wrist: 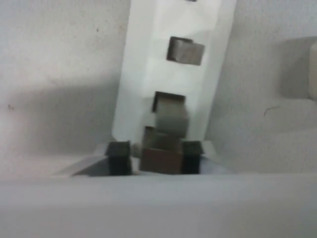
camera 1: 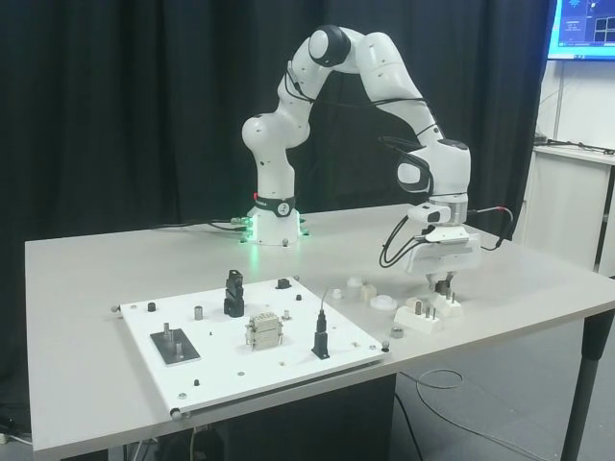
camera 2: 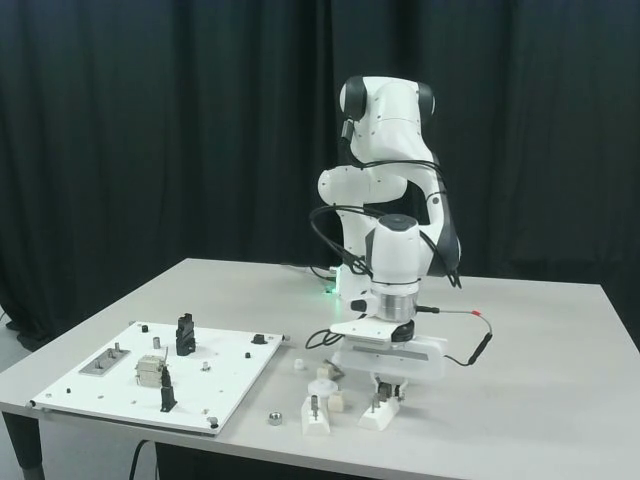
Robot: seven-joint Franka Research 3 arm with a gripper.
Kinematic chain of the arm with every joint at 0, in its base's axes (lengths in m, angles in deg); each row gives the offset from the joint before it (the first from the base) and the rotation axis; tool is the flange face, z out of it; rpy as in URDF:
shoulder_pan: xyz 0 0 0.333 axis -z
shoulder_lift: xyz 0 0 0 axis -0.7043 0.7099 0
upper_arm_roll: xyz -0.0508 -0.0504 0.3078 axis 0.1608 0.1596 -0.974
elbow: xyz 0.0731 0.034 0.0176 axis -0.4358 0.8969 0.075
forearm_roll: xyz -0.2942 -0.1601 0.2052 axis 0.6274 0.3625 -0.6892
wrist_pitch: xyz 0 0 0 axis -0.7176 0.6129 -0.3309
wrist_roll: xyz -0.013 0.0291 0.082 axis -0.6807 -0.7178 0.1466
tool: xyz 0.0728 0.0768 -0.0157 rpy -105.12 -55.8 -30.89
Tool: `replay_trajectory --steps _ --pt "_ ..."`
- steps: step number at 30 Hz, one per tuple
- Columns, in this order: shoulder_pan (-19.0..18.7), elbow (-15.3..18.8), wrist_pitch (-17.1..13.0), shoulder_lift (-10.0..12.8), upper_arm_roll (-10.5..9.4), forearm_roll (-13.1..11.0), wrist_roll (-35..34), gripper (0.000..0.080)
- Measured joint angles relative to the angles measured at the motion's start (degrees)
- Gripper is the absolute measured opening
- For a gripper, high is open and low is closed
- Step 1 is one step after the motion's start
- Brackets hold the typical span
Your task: Pick square peg 4.
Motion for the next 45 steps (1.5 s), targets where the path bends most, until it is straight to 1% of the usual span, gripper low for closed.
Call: replay_trajectory --steps 2,3,8,14,20,27,33,45 --pt "0.1 -0.1 0.0 0.0 0.00 0.0 0.0 0.0341" --pt "0.1 -0.1 0.0 0.0 0.00 0.0 0.0 0.0161" --pt "0.3 -0.3 0.4 0.0 0.00 0.0 0.0 0.0161" --pt "0.4 -0.8 1.6 0.0 0.00 0.0 1.1 0.0161" --pt "0.4 -1.6 3.6 -0.1 0.00 0.0 2.1 0.0155" --pt "0.4 -2.7 6.8 -0.6 0.00 0.1 2.3 0.0155" --pt "0.4 -3.0 8.8 -1.6 0.00 1.1 3.1 0.0155" --pt "0.2 -3.0 11.7 -3.8 -0.01 3.6 3.5 0.0154"
